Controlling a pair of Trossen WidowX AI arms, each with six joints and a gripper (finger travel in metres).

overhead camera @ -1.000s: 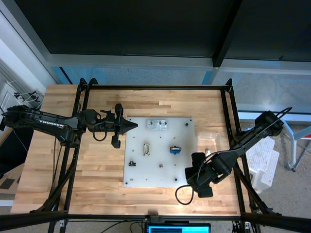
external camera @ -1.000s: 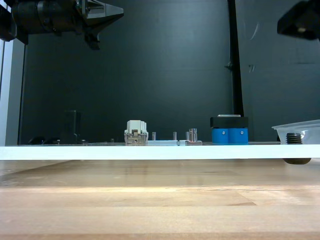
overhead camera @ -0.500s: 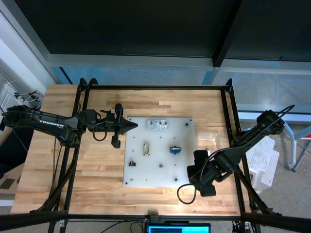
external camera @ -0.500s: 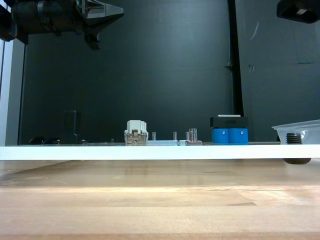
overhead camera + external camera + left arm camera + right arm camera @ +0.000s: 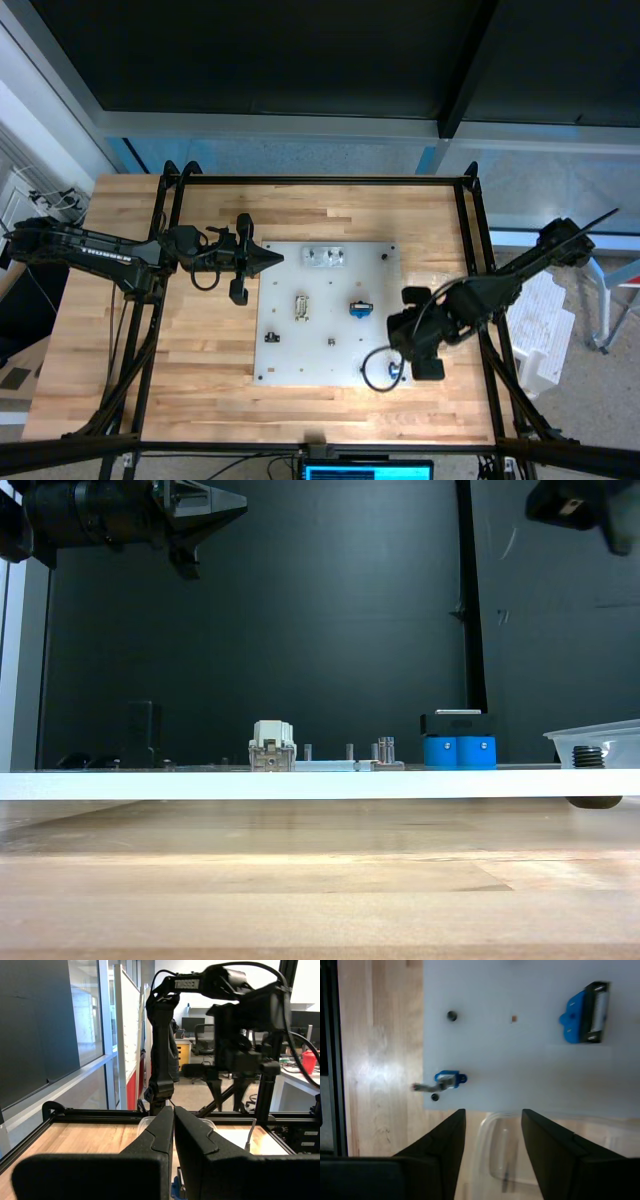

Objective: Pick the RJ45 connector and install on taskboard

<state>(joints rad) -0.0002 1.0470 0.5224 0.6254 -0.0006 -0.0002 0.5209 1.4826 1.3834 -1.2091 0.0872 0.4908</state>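
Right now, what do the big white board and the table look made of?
The taskboard: likely matte white plastic, smooth, uniform. The table: varnished wood, visible planks and glare. The left gripper, shut, hovers by the board's left edge; the right gripper, open, above the clear tray.

The large white flat taskboard (image 5: pixel 320 785) lies edge-on across the pale wooden bench (image 5: pixel 320 890). On the taskboard stand a cream blocky fitting (image 5: pixel 272 747), a small silver fitting (image 5: pixel 386 751) and two blue blocks under a black cap (image 5: pixel 459 742). At the taskboard's right end shows a clear plastic tray (image 5: pixel 605 738) with a black threaded piece (image 5: pixel 588 755). The left gripper (image 5: pixel 238 500) hangs high above the taskboard's left end, and the right gripper (image 5: pixel 578 508) high above its right end.
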